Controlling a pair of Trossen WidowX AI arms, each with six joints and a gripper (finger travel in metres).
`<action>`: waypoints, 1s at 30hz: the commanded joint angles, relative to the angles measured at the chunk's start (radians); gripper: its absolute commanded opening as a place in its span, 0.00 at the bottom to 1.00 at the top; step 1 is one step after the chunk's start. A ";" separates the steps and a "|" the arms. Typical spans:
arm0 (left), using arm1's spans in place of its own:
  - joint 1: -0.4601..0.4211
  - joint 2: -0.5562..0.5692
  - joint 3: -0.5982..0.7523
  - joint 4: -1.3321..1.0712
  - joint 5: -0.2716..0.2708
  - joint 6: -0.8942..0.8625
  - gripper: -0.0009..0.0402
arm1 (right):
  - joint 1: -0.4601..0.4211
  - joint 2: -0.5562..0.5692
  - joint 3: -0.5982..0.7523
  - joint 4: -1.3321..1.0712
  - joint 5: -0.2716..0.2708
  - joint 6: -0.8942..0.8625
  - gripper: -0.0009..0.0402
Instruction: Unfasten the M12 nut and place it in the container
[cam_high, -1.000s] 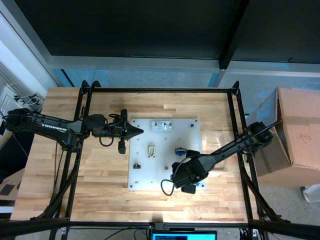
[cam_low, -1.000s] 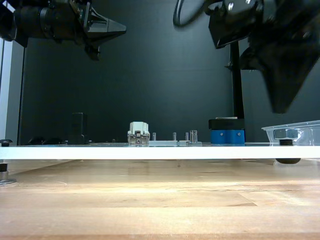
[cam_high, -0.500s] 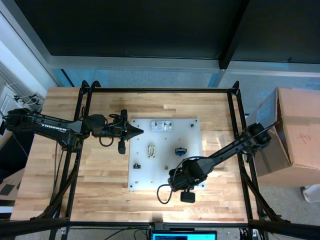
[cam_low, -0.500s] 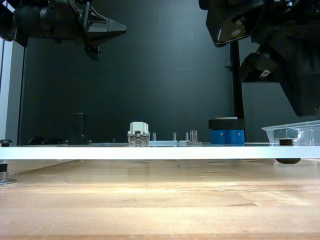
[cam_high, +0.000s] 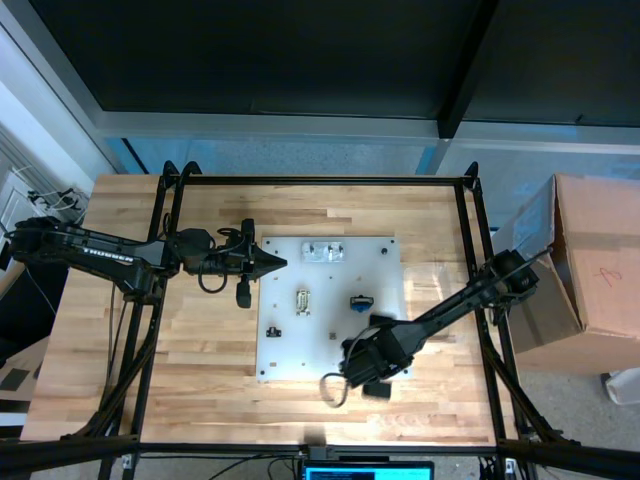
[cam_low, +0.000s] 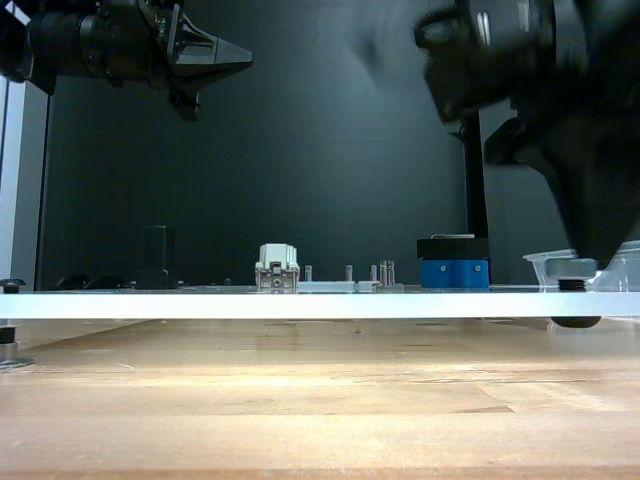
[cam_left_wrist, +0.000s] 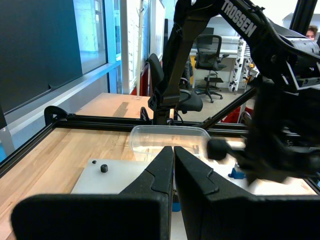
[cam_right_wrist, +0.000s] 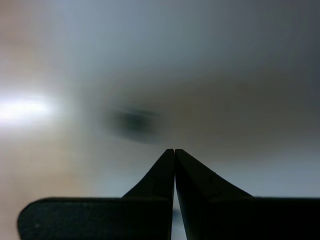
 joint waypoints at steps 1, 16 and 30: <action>0.000 0.000 0.000 0.001 0.000 0.000 0.02 | -0.004 -0.029 0.001 -0.049 0.035 0.026 0.02; 0.000 0.000 0.000 -0.030 0.000 0.000 0.02 | -0.004 -0.072 0.068 0.015 -0.071 0.344 0.05; 0.000 0.000 0.000 -0.030 0.000 0.000 0.02 | -0.020 0.021 0.077 0.129 -0.127 0.729 0.55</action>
